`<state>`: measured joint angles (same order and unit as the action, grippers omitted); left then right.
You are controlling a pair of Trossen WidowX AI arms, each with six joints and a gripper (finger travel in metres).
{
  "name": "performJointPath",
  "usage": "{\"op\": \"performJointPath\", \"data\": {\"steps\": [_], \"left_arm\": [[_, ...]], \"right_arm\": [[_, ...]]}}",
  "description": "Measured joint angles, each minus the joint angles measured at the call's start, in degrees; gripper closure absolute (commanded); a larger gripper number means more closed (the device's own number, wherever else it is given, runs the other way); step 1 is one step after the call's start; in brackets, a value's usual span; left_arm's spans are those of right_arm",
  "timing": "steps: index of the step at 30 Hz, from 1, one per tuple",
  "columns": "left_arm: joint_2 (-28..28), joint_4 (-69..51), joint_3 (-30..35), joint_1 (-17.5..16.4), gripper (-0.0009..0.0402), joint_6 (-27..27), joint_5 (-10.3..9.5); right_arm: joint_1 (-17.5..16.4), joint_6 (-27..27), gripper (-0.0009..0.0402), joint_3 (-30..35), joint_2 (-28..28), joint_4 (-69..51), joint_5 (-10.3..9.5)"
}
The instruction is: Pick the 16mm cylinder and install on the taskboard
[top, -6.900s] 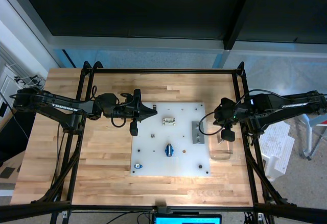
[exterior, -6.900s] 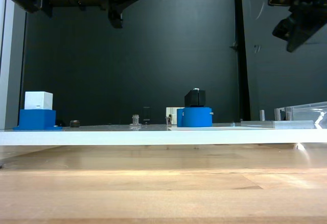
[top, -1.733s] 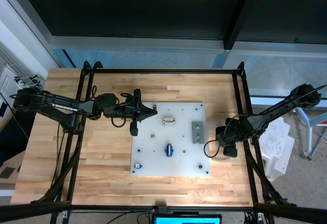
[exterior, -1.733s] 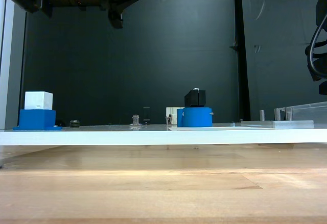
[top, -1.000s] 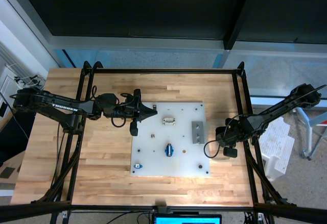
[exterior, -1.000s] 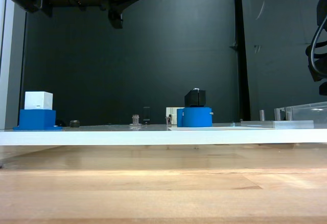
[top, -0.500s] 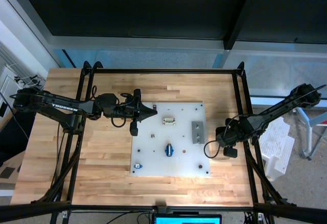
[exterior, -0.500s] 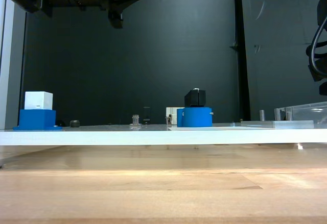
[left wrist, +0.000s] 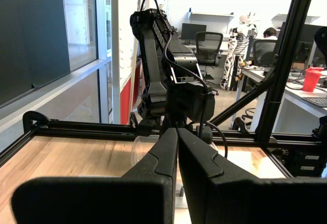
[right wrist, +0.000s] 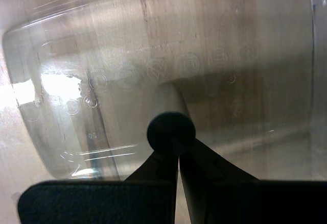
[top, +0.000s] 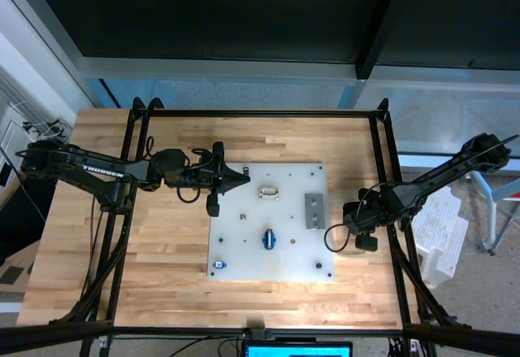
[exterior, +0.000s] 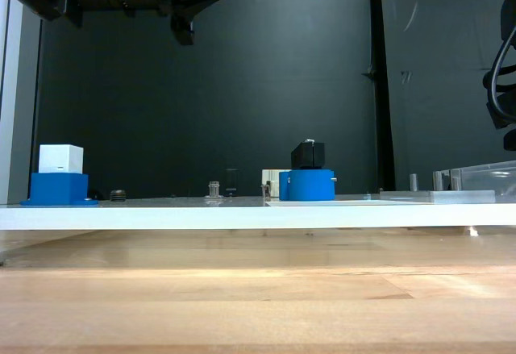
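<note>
In the right wrist view the 16mm cylinder (right wrist: 167, 101), a short silvery peg seen almost end-on, stands between my right gripper's (right wrist: 178, 155) closed fingertips, low inside a clear plastic tray (right wrist: 76, 132). In the high view the right gripper (top: 356, 229) hangs over that tray (top: 351, 247), just right of the white taskboard (top: 244, 243). The left gripper (top: 242, 178) hovers shut and holding nothing above the board's far left corner; its fingers (left wrist: 166, 147) press together.
The board carries a grey metal block (top: 314, 211), a blue fitting (top: 269, 239), another blue fitting (top: 218, 266) at the near left and a silver connector (top: 266, 193). Black frame posts (top: 382, 178) run along both table sides.
Since the oldest frames the right arm has dropped from above the board's right edge down into the clear tray. Over the last second nothing has visibly moved. The left arm stays parked.
</note>
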<state>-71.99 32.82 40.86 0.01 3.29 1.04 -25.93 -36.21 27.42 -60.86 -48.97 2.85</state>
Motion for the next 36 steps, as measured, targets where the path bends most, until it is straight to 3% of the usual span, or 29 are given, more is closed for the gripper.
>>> {"op": "performJointPath", "data": {"steps": [17, 36], "left_arm": [[0.0, 0.0, 0.0, 0.0, 0.0393, 0.0, 0.0], [0.0, 0.0, 0.0, 0.0, 0.0393, 0.0, 0.0]], "right_arm": [[0.0, -0.4, 0.0393, 0.4, 0.0, -1.3, -0.07], [-0.4, -0.4, 0.0393, 11.8, 0.1, -15.0, -1.46]]}}
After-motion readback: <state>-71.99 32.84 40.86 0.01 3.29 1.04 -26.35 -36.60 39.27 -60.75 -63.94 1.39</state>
